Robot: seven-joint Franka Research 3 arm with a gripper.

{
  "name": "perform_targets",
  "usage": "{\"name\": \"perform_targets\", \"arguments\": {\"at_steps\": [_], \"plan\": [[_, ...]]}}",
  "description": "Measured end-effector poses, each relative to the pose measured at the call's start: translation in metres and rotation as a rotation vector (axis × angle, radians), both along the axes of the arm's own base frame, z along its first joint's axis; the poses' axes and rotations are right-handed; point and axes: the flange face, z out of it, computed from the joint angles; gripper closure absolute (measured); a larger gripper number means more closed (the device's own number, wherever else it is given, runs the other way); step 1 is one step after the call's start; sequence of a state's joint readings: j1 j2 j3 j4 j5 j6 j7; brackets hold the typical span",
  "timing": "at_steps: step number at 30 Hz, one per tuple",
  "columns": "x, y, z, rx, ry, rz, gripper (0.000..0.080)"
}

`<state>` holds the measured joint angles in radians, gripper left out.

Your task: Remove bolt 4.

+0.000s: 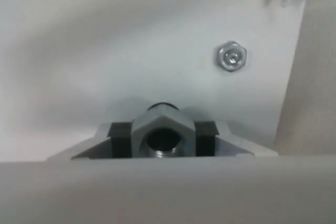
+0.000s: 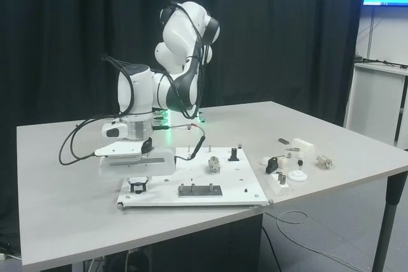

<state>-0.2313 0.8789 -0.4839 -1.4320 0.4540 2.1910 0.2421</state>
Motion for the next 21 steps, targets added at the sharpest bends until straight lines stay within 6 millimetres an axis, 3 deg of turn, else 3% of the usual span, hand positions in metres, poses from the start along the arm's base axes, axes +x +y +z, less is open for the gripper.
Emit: {"name": "perform_targets", "arguments": {"at_steps": [9,21], "plan": [[-0.001,-0.002,0.003,0.001,-0.009,0.110,0.0573],[0.004,0.003,0.030,0.006,-0.037,0.225,0.0573]]}}
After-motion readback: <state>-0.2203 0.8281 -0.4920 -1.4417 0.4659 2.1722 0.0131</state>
